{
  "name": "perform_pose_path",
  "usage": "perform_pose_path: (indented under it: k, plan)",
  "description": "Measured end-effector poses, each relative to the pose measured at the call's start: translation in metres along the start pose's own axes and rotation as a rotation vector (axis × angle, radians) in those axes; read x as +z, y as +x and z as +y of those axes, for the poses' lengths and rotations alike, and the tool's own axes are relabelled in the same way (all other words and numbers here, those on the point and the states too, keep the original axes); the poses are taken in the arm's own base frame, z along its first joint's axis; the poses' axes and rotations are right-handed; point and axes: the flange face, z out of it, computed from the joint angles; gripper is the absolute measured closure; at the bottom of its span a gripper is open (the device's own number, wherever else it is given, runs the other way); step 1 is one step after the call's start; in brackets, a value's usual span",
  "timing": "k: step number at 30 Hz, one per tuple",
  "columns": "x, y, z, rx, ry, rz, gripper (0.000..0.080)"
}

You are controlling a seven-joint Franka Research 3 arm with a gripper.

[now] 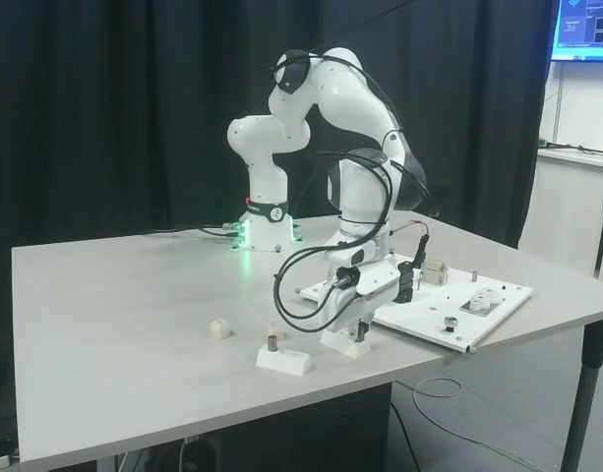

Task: Pick square peg 4.

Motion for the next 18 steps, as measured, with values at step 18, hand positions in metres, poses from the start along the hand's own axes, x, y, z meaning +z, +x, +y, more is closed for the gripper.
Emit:
perform_pose_path:
  k: [18]
  plan:
    - [-0.055, -0.002, -0.007, -0.015, 0.024, -0.064, 0.0650]
